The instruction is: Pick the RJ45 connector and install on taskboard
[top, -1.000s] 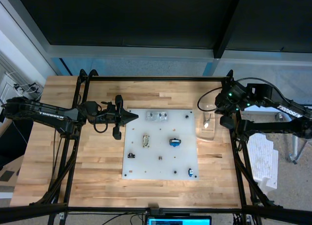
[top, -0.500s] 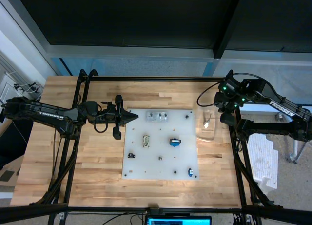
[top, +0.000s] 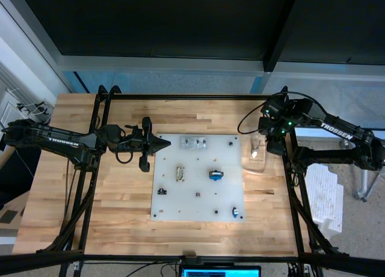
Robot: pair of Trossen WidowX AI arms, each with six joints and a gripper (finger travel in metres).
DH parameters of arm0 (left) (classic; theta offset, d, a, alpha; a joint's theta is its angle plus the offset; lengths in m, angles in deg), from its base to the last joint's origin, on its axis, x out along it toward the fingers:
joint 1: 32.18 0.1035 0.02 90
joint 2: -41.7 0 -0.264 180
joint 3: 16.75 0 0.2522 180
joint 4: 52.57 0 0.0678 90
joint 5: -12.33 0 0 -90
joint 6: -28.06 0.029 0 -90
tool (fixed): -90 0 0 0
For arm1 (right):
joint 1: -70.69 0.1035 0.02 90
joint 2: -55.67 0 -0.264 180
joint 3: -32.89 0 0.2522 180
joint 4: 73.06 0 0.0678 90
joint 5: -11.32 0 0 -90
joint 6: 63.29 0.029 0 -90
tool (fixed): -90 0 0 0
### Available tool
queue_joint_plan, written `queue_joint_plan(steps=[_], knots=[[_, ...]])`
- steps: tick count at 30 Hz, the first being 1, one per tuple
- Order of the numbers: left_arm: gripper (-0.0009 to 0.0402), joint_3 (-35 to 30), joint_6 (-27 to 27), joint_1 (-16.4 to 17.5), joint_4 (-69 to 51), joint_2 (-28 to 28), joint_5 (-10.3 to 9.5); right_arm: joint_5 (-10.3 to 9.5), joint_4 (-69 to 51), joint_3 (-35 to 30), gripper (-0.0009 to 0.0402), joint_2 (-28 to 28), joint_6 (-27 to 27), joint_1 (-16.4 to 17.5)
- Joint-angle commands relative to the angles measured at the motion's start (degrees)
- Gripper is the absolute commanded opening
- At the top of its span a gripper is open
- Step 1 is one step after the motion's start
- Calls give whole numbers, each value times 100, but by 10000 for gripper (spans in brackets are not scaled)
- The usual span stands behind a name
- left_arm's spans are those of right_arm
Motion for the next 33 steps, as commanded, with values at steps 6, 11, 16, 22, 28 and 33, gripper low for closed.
queue_joint_plan(steps=[6, 11, 16, 22, 28, 33], knots=[[0, 0, 0, 0, 0, -2, 2, 4, 367, 450, 139, 0, 144, 20], [0, 0, 0, 2, 2, -2, 2, 4, 584, 675, 161, -48, 162, 42], [0, 0, 0, 0, 0, 0, 2, -7, 960, 914, 169, -105, 199, 96], [0, 0, 2, 0, 2, -2, 2, 7, 1252, 1200, 169, -120, 199, 151], [0, 0, 2, 0, 2, -2, 2, 4, 1276, 1187, 169, -271, 203, 271], [0, 0, 0, 0, 2, -2, 2, 7, 1344, 1189, 169, -492, 197, 352]])
